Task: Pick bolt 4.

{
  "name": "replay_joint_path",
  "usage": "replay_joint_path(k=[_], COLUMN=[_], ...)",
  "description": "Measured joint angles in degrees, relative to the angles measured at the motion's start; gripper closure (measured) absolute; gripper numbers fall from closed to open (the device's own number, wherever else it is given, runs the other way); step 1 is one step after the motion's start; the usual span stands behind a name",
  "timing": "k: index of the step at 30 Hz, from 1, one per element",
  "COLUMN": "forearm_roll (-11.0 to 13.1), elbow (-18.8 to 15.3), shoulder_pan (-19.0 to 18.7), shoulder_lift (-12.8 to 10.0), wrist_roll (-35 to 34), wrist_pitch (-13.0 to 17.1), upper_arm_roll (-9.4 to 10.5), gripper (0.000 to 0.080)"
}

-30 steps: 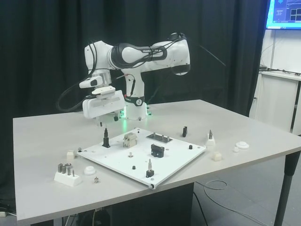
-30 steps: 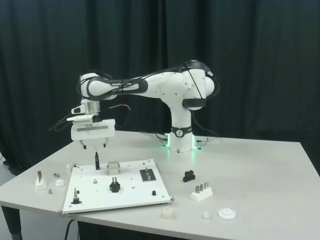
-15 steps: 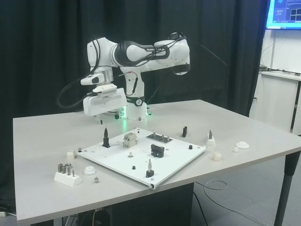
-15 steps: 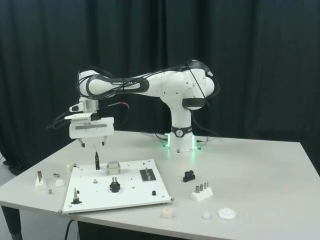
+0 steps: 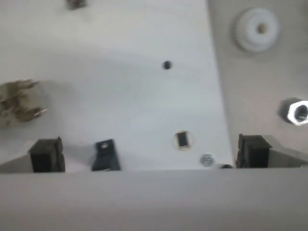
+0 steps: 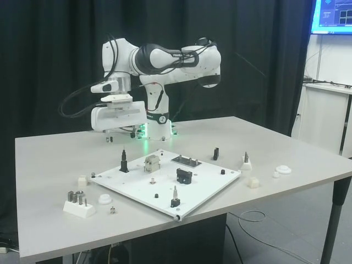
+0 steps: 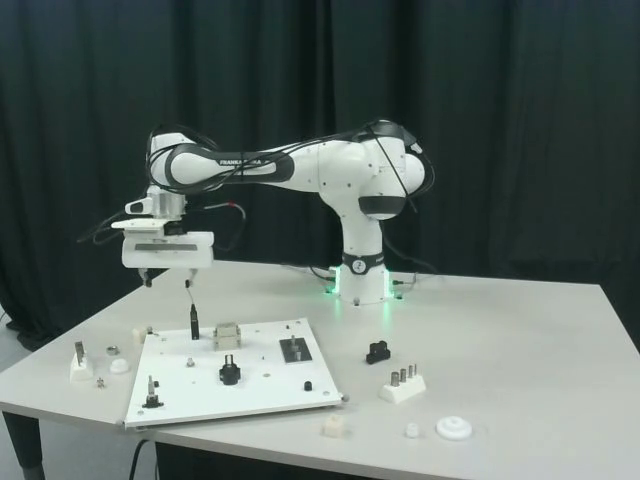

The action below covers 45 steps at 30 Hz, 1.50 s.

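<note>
A black bolt [image 6: 124,160] [image 7: 193,321] stands upright near the far left corner of the white plate [image 6: 204,184] [image 7: 265,395]. My gripper [image 6: 120,137] [image 7: 168,281] hangs open above it, offset toward the plate's left edge, holding nothing. In the wrist view the bolt [image 5: 105,155] shows end-on between the two black fingertips [image 5: 46,155], closer to that one than to the other, and the gripper [image 5: 149,153] is apart from it. A second, smaller bolt [image 6: 175,197] [image 7: 152,390] stands at the plate's near corner.
On the plate sit a connector block [image 6: 151,163] [image 5: 17,103] and a black clamp [image 6: 183,176]. Left of the plate lie a white gear [image 6: 104,199] [image 5: 257,30], a nut [image 5: 294,111] and a holder with pins [image 6: 77,203]. Another holder [image 6: 246,161] stands to the right.
The arm has lifted and swung to the left, away from the upright black bolt. The fingers stayed open and empty.
</note>
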<state>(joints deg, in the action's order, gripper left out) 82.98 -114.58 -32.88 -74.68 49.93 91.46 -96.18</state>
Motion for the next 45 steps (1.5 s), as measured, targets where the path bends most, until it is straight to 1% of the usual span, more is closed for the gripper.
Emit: replay_joint_path(k=[7, 13, 20, 23, 26, 31, 34, 36, 40, 45], forearm_roll=[0.0, 0.0, 0.0, 0.0, 0.0, 0.0, 0.0, 0.0, 0.0, 0.0], elbow=[4.7, 9.7, 15.2, 17.1, 18.7, 20.6, 21.4, 21.8, 23.0, 24.9], shoulder_pan=[3.6, 7.7, 12.7, 14.7, 16.5, 18.7, 19.9, 20.5, 21.8, 23.5], shoulder_lift=[0.0, 0.0, 0.0, 0.0, 0.0, 0.0, 0.1, 0.1, 0.2, 0.3], wrist_roll=[-5.5, -16.5, -23.1, -30.0, -35.1, -36.5, -39.2, -42.2, -47.4, -48.9], wrist_pitch=[1.9, 3.3, 3.7, 3.7, 3.7, 3.8, 4.2, 5.0, 7.6, 10.6], upper_arm_roll=[1.08, 2.59, 4.55, 5.32, 6.06, 7.33, 8.25, 9.03, 10.98, 13.74], gripper=[0.0003, 0.0003, 0.0003, 0.0003, 0.0003, 0.0003, 0.0003, 0.0003, 0.0003, 0.0003])
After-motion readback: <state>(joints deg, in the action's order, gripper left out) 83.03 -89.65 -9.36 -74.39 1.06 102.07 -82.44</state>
